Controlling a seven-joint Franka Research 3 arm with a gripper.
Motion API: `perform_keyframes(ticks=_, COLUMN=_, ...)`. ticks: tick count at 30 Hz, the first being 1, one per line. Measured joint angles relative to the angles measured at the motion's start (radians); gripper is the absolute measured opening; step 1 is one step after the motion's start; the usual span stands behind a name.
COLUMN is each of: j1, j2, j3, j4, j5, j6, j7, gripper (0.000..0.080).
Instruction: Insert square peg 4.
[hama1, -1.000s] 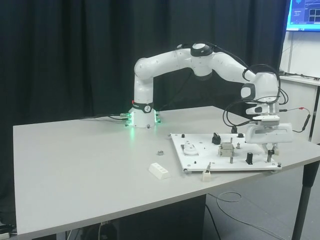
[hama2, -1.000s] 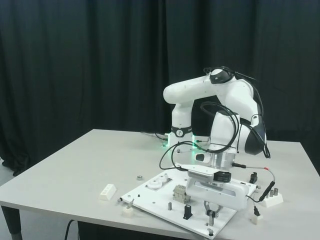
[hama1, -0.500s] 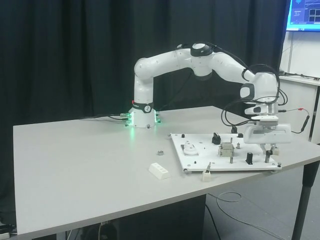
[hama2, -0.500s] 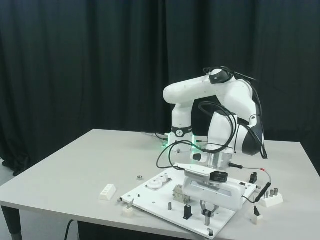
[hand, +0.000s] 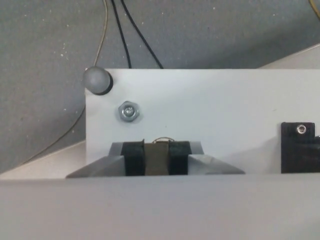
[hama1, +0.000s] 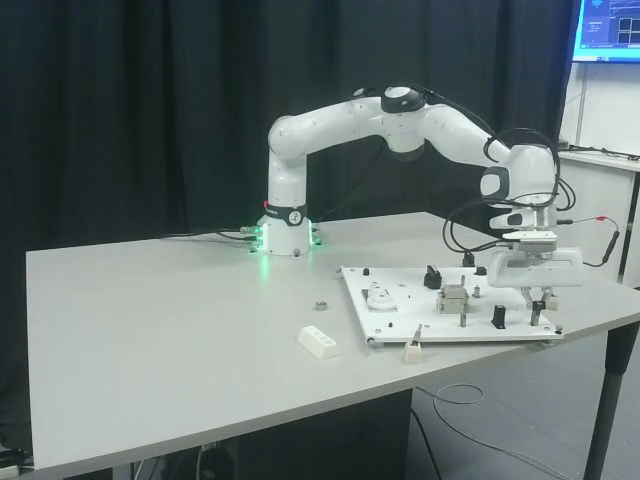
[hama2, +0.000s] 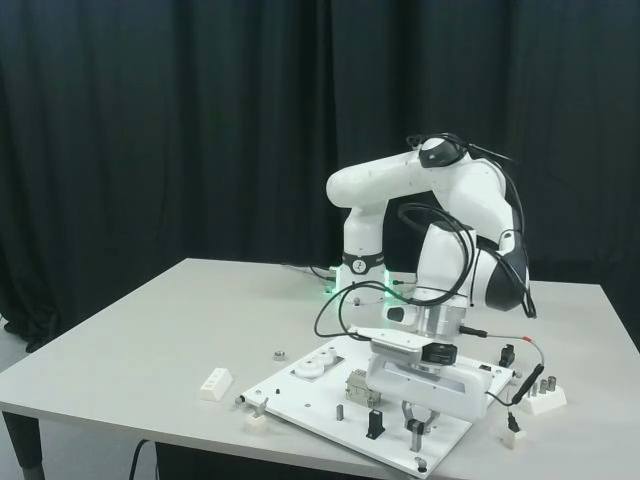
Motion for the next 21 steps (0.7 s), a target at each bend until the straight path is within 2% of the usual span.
perform_keyframes(ticks=21, j1=-0.002, j2=0.0, j3=-0.001, j4=-0.001, j5=-0.004, j6=0.0, j7=-0.035, gripper=0.0095)
